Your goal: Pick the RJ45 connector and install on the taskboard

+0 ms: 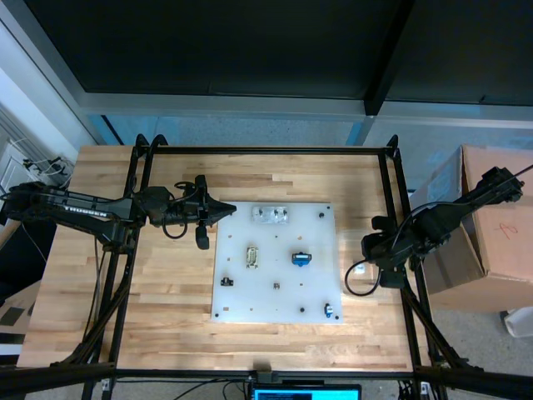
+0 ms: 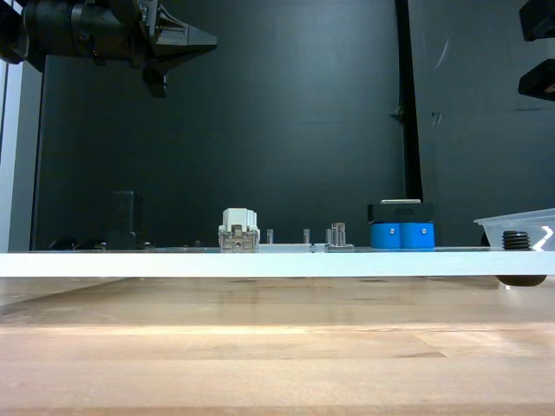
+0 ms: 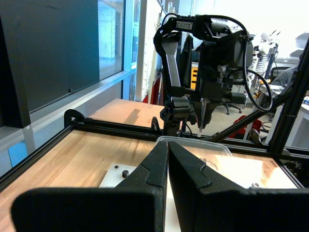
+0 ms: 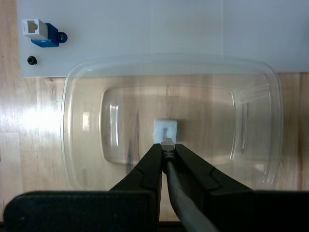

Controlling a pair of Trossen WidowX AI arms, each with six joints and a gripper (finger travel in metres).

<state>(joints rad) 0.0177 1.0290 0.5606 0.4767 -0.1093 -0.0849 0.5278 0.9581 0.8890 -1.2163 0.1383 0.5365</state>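
Observation:
The RJ45 connector, a small clear plug on a dark cable, is held in my right gripper, which is shut on it. It hangs above the clear plastic tray, clear of its seat. The RJ45 socket, white on a blue mount, sits on the white taskboard. In the high view my right gripper is just off the board's right edge. My left gripper hovers shut and empty over the board's back left edge, with its fingers pressed together.
The taskboard carries a white connector block, blue mounts and small posts. A white square lies in the tray under the plug. A black frame surrounds the table, and a cardboard box stands at the right.

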